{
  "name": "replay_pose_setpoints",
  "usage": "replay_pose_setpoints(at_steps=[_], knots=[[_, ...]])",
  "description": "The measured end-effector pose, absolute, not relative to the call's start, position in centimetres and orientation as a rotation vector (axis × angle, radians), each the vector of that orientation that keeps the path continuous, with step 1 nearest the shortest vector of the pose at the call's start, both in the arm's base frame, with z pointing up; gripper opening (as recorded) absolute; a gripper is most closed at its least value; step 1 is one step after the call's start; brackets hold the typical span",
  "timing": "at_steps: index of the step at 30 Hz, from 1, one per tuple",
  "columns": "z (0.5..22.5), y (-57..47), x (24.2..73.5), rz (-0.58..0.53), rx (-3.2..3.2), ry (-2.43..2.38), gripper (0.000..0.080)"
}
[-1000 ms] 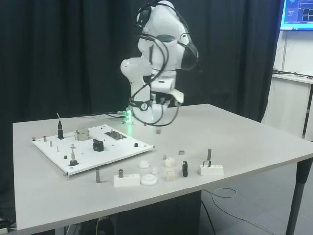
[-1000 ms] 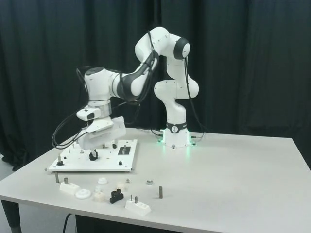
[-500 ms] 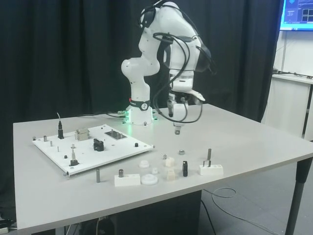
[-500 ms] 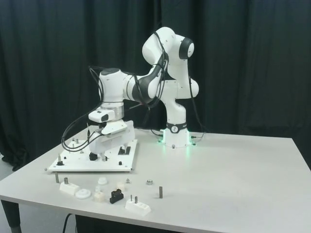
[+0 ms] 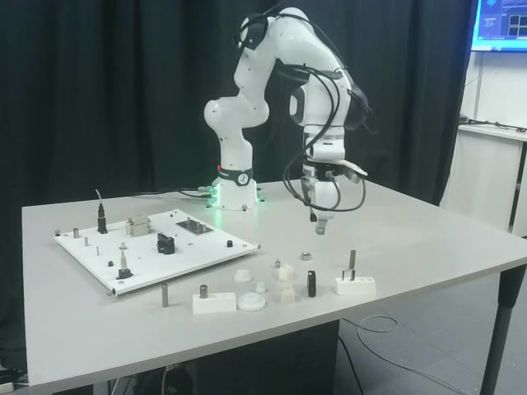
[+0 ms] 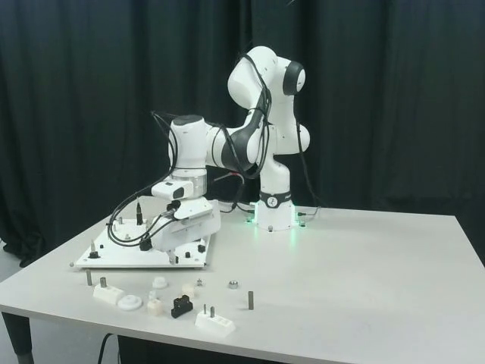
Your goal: Pick square peg 2.
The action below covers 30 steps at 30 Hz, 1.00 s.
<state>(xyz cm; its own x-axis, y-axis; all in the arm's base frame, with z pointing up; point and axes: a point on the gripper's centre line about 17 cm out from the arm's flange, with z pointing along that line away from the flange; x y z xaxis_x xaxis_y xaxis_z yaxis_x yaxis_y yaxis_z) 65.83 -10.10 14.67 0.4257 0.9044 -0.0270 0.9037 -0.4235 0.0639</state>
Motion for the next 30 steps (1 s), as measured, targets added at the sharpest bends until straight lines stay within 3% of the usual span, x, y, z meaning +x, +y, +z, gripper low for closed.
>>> replay_pose_setpoints(at_steps=[14, 30], knots=[[13.0, -9.5, 67.3, 0.009, 2.586, 1.629, 0.0800], [12.8, -6.7, 69.0, 0.006, 2.605, 1.629, 0.0800]])
